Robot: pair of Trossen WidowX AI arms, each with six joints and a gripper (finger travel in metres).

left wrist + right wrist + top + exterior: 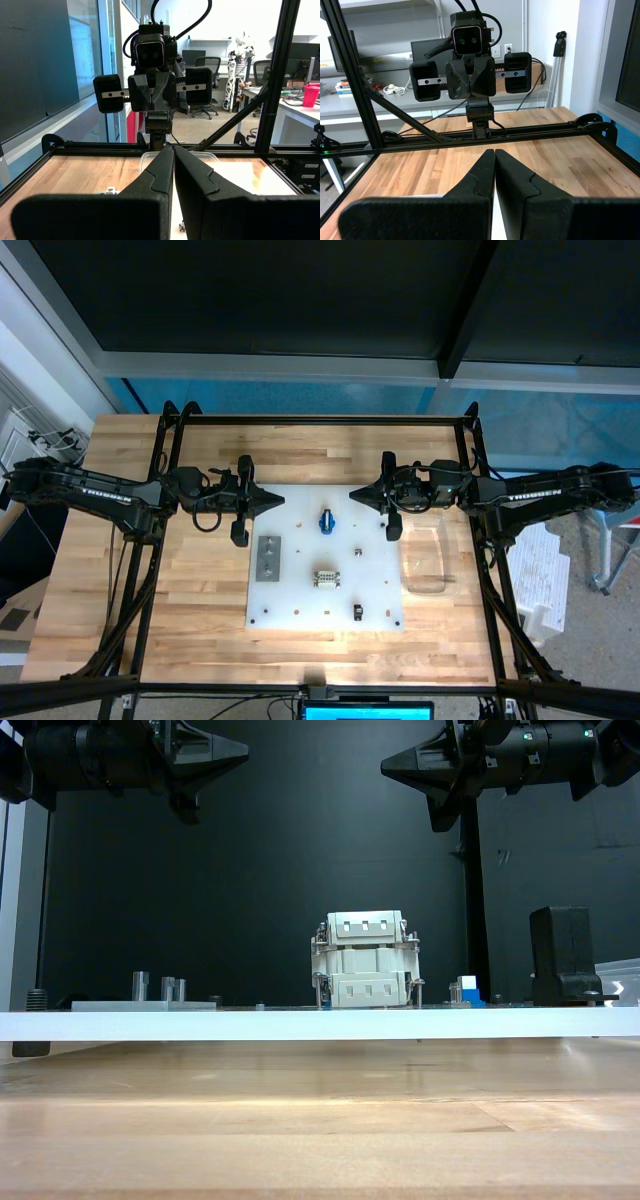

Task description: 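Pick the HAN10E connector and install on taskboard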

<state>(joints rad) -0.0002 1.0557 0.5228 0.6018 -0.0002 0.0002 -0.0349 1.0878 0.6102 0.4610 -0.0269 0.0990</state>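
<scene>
On worktop (150, 600), board (300, 612); upright on it, connector (325, 580), below and nearer than both jaws, roughly midway between them. Beyond: left jaws closed, empty, raised over board's far-left edge; right jaws closed, empty, raised opposite, tips facing.

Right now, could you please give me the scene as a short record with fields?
taskboard: flat on the table
left gripper: shut, raised over the taskboard's far left corner
right gripper: shut, raised over the taskboard's far edge
HAN10E connector: on the taskboard near its middle, touched by neither gripper
clear tray: beside the taskboard's right edge
</scene>
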